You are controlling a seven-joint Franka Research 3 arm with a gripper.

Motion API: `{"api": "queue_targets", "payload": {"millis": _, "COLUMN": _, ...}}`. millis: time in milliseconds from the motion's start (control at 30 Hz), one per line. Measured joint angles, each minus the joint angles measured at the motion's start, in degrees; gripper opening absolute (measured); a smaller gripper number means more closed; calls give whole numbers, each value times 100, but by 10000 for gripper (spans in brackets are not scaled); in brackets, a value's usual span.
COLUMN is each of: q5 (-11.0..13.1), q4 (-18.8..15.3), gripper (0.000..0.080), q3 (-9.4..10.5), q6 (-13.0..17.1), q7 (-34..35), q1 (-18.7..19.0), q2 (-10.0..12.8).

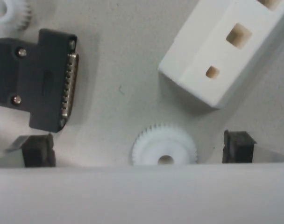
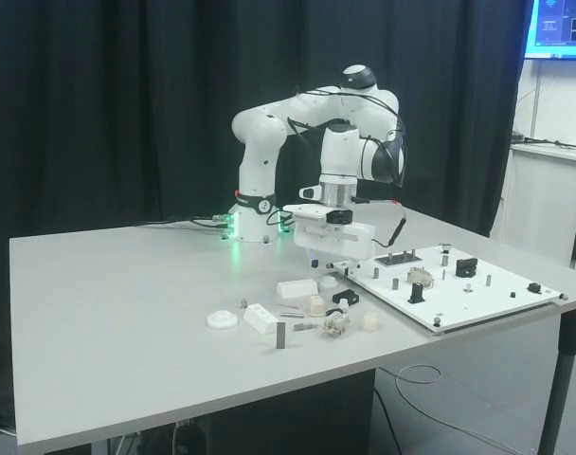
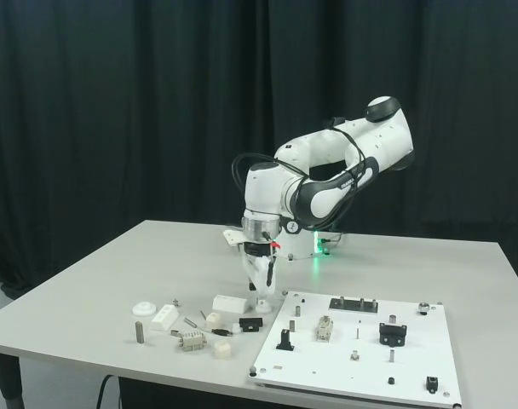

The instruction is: Remove round peg 3.

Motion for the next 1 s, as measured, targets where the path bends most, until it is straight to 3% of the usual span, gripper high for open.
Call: {"api": "queue_targets", "payload": {"millis": 1000, "q5": -89, "q4": 48, "gripper": 800, "q3": -169, "q6": 0, "q7": -51, "q1": -13, "q2": 0}}
